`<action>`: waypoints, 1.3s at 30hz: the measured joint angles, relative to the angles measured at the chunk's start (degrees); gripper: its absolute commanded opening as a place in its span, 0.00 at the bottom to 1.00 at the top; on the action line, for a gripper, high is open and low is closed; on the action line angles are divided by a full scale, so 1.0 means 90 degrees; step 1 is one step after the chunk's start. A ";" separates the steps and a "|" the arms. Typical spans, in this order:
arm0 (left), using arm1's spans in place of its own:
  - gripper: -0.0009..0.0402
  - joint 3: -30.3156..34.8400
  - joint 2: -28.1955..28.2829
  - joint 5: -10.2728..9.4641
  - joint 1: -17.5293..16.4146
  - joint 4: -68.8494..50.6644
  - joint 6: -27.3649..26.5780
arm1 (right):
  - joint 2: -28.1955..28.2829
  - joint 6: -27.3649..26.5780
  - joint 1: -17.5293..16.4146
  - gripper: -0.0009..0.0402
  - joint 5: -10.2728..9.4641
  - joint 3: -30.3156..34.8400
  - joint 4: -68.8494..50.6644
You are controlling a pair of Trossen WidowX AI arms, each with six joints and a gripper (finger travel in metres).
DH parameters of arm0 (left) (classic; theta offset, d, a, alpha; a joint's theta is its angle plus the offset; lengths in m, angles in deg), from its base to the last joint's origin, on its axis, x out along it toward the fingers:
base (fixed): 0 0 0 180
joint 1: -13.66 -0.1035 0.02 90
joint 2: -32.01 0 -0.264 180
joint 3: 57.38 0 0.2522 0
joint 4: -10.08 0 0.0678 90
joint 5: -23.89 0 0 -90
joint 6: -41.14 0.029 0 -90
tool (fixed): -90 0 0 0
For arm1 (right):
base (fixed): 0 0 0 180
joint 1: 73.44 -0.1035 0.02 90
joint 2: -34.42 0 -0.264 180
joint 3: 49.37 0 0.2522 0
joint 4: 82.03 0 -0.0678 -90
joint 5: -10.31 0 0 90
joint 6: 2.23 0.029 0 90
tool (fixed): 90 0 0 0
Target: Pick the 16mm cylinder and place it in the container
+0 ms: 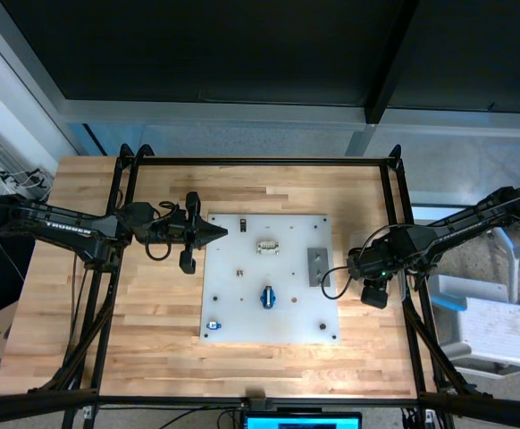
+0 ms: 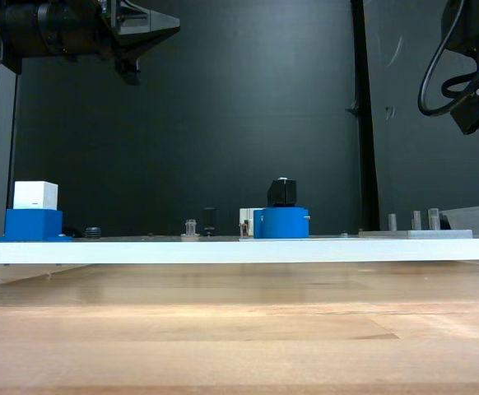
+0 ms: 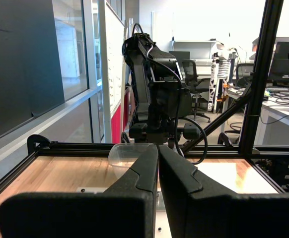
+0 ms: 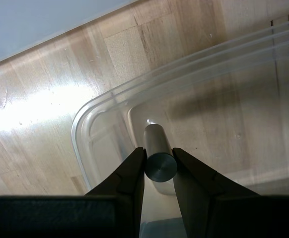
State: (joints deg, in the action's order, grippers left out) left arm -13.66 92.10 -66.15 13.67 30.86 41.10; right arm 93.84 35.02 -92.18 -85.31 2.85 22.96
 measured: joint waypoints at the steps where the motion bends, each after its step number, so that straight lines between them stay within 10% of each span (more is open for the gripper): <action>1: 0.02 0.0000 0.0000 0.0000 0.0000 -0.0002 0.0000 | 0.0002 0.0019 0.0000 0.26 0.0000 0.0000 0.0005; 39: 0.02 -0.0002 0.0000 0.0000 0.0000 -0.0002 0.0002 | 0.0002 0.0143 0.0000 0.35 0.0002 0.0000 0.0063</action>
State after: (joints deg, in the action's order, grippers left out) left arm -13.69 92.10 -66.15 13.67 30.84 41.13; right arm 93.86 36.31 -92.18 -85.29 2.85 23.52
